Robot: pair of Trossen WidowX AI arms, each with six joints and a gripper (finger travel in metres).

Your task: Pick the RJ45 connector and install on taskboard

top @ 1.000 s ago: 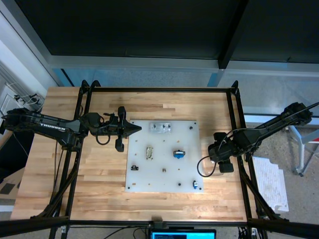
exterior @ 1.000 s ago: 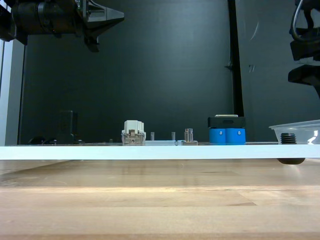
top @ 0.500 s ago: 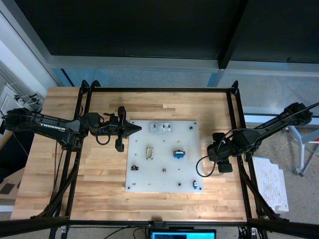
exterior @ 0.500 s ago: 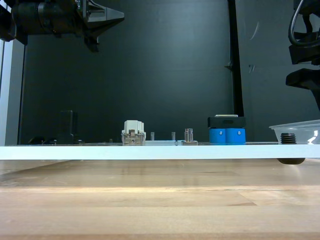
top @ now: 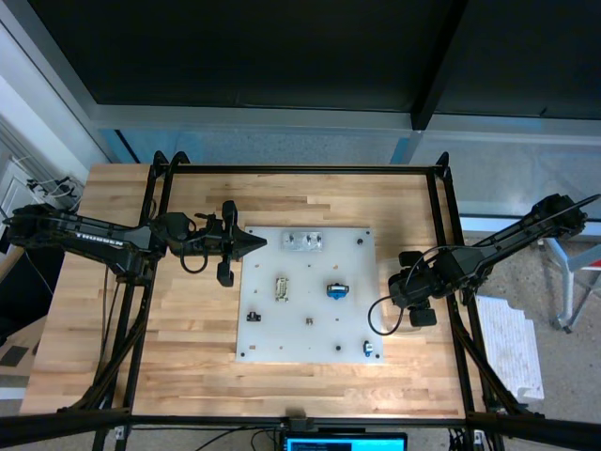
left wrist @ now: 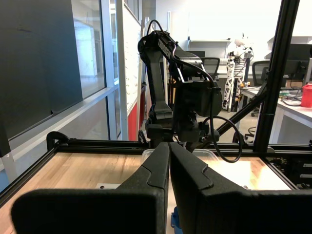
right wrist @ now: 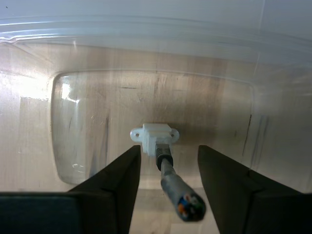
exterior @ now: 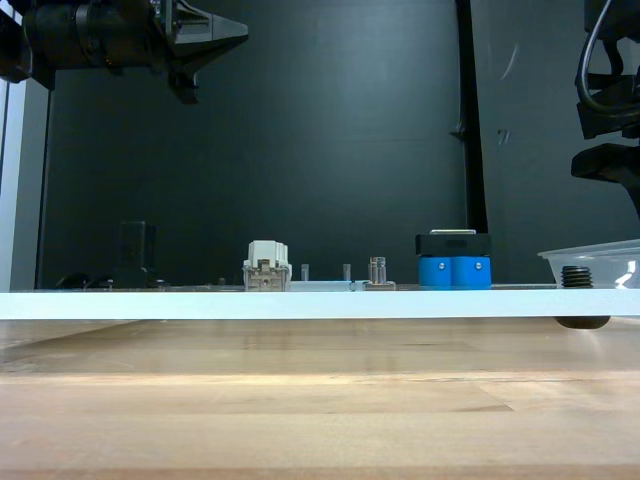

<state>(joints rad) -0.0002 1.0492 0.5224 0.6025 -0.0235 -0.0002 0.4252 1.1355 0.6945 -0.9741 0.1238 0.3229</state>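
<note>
Two grippers: left gripper (top: 259,242), fingers pressed together and empty, hangs above the taskboard's (top: 282,329) far-left edge. Right gripper (right wrist: 169,157), fingers spread, gripping nothing, hangs over the clear tray (right wrist: 146,29) right of the taskboard. The RJ45 connector (right wrist: 155,134) lies in the tray, in line with the finger gap.

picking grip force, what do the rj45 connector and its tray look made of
The RJ45 connector: looks like matte whitish moulded plastic, on a grey rubbery cable stub. The tray: clear glossy plastic, see-through with bright glints. The right gripper hangs over the tray, jaws open astride the connector; left gripper, jaws shut, hangs over the left edge of the taskboard.
</note>
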